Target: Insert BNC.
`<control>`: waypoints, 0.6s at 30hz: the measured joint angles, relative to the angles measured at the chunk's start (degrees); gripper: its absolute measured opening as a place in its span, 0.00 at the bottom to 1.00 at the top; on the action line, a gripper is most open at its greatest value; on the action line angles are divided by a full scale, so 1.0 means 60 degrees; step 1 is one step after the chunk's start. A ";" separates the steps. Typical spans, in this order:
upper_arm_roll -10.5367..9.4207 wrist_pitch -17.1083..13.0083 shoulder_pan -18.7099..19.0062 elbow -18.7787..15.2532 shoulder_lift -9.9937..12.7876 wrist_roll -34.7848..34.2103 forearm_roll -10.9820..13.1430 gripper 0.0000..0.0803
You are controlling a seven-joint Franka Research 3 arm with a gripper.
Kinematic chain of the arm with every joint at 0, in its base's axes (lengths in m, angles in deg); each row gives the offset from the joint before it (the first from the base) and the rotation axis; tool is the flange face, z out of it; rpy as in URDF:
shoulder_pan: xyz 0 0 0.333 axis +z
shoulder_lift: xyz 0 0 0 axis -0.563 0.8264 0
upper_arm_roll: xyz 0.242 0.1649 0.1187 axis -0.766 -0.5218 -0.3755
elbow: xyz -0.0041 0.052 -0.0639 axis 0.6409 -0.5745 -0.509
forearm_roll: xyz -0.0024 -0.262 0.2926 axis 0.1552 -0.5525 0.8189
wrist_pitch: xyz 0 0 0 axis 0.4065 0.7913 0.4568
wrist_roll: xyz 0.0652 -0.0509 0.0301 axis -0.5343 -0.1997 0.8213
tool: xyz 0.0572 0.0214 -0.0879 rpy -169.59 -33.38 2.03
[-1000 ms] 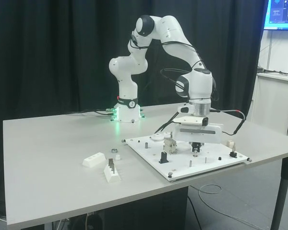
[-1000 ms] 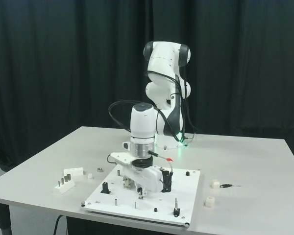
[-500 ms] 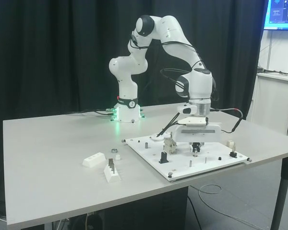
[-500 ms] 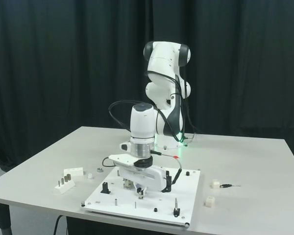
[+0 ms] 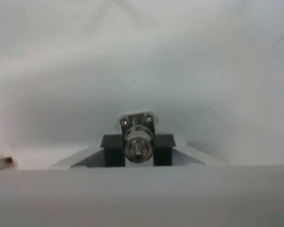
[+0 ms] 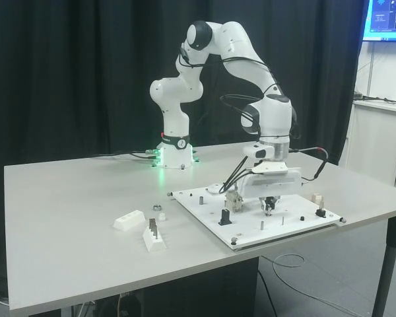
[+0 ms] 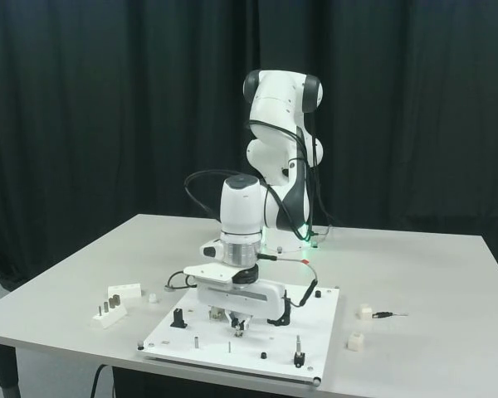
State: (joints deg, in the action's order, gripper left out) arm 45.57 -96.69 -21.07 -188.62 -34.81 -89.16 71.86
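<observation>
In the wrist view a metal BNC connector (image 5: 138, 144) with a square screwed flange stands on the white board (image 5: 132, 56). It sits between my two black fingers (image 5: 112, 150), which close against its sides. In the room views my gripper (image 6: 269, 206) (image 7: 236, 323) points straight down at the white board (image 6: 204, 198) (image 7: 257, 365), low over its middle. The hand hides the connector there.
The board carries a black holder (image 6: 225, 216), a metal block (image 6: 233, 200) and small posts (image 7: 299, 356). Two white blocks (image 6: 129, 219) (image 6: 154, 236) and a small nut (image 6: 156, 207) lie left of the board. Small white pieces (image 7: 355, 341) (image 7: 364, 312) lie to its right.
The hand has turned about its vertical axis while staying over the same spot on the board; the cable at the wrist swung round with it.
</observation>
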 joint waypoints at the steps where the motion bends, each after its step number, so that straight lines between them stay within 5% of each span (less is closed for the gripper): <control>1: 0.0000 0.0000 0.0000 0.0000 0.0002 0.0093 0.0000 0.15; 18: 0.0002 -0.0015 -0.0003 0.0038 0.0082 0.1037 0.0000 0.15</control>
State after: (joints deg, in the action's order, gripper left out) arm 45.59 -96.78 -21.09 -188.39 -34.32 -82.94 71.86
